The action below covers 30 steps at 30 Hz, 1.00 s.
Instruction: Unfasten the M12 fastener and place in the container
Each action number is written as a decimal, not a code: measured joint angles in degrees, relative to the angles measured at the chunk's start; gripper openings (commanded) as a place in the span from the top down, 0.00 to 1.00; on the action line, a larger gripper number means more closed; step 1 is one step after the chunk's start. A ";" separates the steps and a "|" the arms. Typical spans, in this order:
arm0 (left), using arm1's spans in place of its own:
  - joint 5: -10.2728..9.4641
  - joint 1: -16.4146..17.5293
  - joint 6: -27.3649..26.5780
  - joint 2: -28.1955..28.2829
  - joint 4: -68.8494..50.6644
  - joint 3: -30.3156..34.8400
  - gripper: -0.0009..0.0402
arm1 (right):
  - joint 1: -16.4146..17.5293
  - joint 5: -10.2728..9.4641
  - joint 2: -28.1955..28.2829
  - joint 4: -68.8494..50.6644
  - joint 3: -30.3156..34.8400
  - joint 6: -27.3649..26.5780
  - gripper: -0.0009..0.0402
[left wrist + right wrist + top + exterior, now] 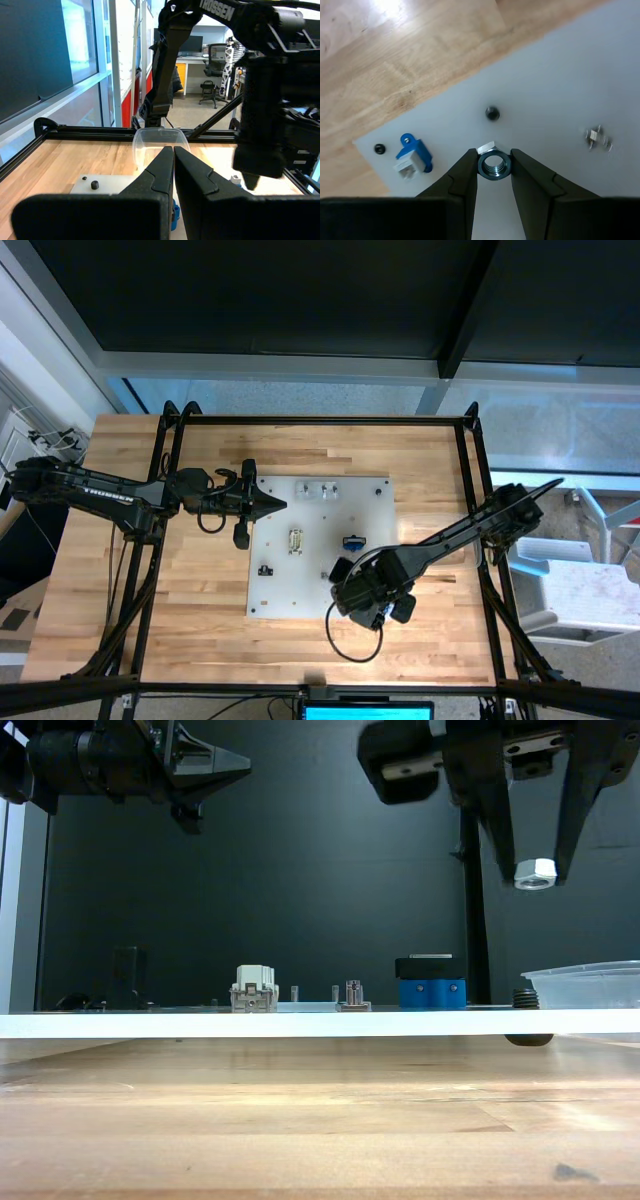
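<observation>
My right gripper (535, 878) is shut on the small silver nut (535, 873) and holds it high above the white board (200, 1020). The right wrist view shows the nut (494, 166) pinched between the fingers (462, 172). Below it, the black stud (492, 113) stands bare on the board. Its ribs show in the low view (526, 997), in front of the clear container (590, 982). The container (160, 142) also appears in the left wrist view. My left gripper (275, 504) hovers shut over the board's far left edge, holding nothing.
The board (300, 580) carries a blue connector block (431, 988), a grey connector (253, 990) and small silver parts (352, 995). A black frame (470, 440) borders the wooden table. The right arm (450, 535) crosses the board's right side, trailing a cable loop (350, 640).
</observation>
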 measured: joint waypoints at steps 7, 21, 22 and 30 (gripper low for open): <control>0.02 0.00 0.02 0.00 0.00 -0.02 0.98 | -3.23 0.09 -6.03 -0.83 -5.57 21.57 0.97; 0.02 0.00 0.02 0.02 0.00 0.00 0.98 | -6.56 0.17 -20.63 -0.70 -23.76 33.70 0.97; 0.02 0.00 0.00 0.02 0.00 0.00 0.98 | -6.84 0.17 -21.57 -0.68 -24.79 34.60 0.97; 0.02 0.00 0.02 0.02 0.00 -0.02 0.98 | -8.09 0.15 -28.61 -0.92 -31.32 40.44 0.97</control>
